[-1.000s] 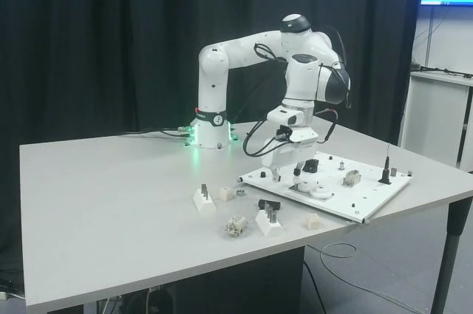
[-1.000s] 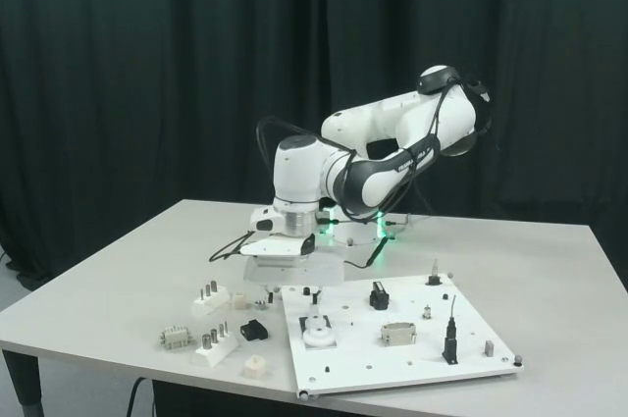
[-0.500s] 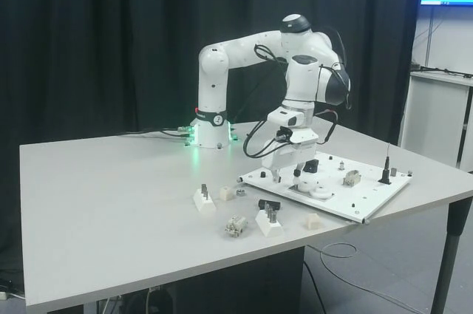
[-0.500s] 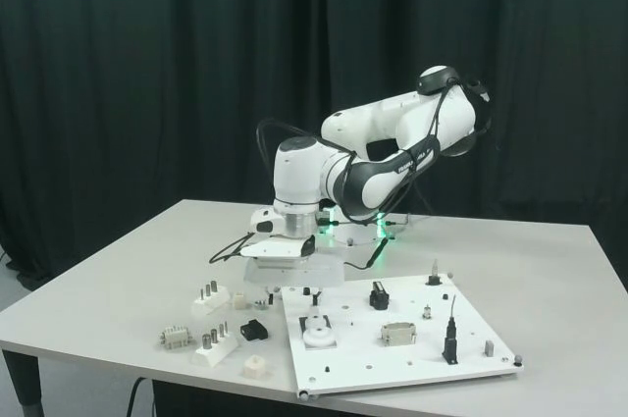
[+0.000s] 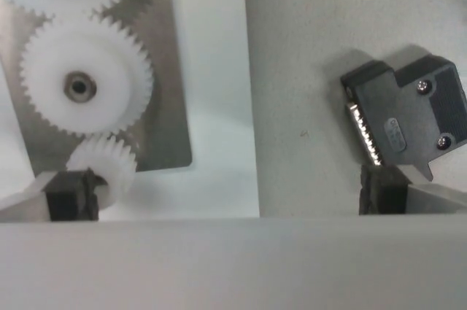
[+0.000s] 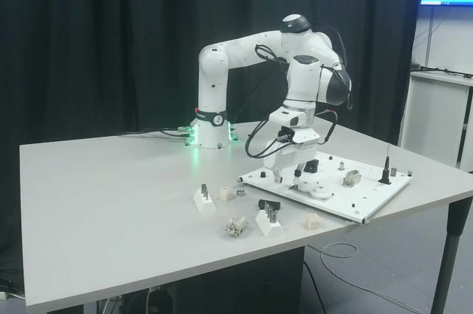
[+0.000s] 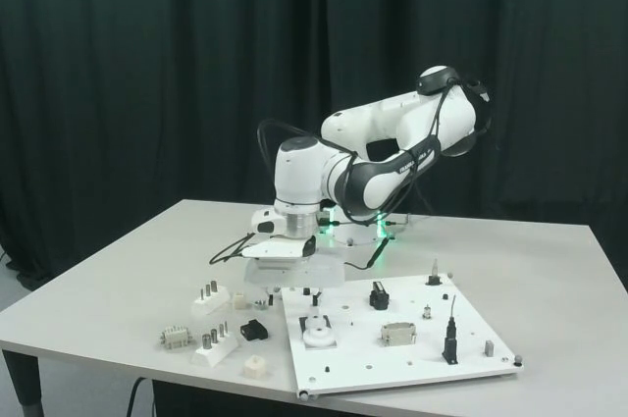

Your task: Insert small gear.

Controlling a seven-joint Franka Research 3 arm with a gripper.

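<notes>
In the wrist view the small white gear (image 5: 106, 167) sits on the grey metal plate (image 5: 166, 69), its teeth meshing with a larger white gear (image 5: 85, 86). My gripper (image 5: 226, 192) is open wide above it. One black fingertip (image 5: 70, 193) is right beside the small gear, and the other fingertip (image 5: 382, 189) is over the table near a black connector (image 5: 408, 117). From the room views, the gripper (image 6: 287, 174) (image 7: 290, 291) hangs just above the near-left corner of the white board (image 6: 373, 194) (image 7: 392, 363), by the gears (image 7: 316, 331).
On the board stand a black block (image 7: 379, 296), a grey connector socket (image 7: 397, 335) and a black pin (image 7: 449, 346). Beside the board on the table lie white holders with pins (image 7: 212, 294) (image 7: 215, 348), a grey plug (image 7: 175, 339) and small white blocks (image 7: 254, 369).
The gripper has risen very slightly above the board's corner. Nothing else on the table has moved.
</notes>
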